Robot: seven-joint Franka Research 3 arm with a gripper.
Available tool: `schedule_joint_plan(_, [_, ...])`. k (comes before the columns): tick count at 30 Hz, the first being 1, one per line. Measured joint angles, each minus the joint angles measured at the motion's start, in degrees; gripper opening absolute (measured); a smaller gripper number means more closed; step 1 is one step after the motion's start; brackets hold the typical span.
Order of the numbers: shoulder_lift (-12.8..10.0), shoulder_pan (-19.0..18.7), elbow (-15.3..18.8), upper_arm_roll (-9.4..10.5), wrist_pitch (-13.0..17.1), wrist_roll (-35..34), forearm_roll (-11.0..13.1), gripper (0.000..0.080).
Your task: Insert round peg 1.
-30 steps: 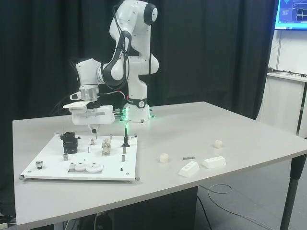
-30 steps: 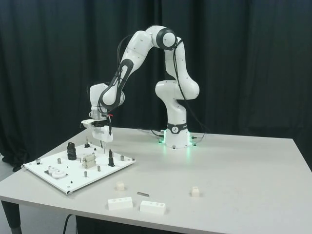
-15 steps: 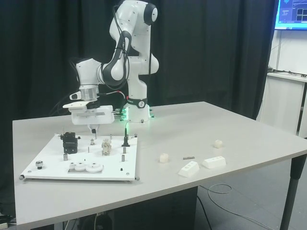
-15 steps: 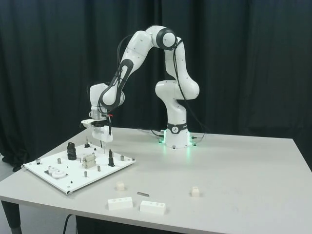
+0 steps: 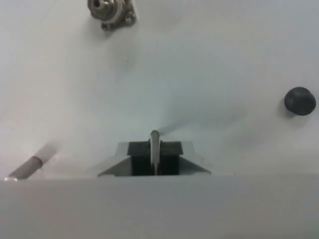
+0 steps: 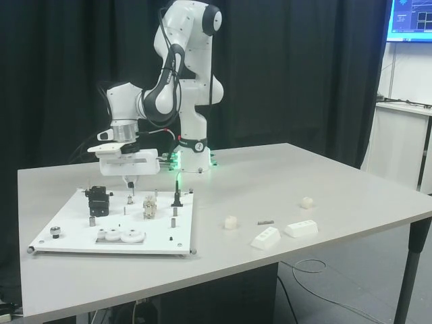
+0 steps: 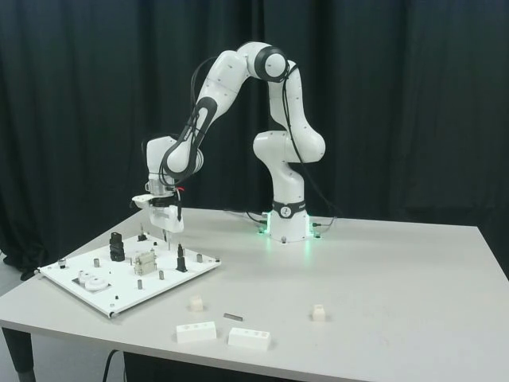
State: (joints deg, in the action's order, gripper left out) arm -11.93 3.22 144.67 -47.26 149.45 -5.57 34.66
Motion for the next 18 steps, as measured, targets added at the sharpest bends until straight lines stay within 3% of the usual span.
schedule_joint_plan(18, [0.0,0.0,0.0,-0.03,-0.7,0.0,0.1,0.0033])
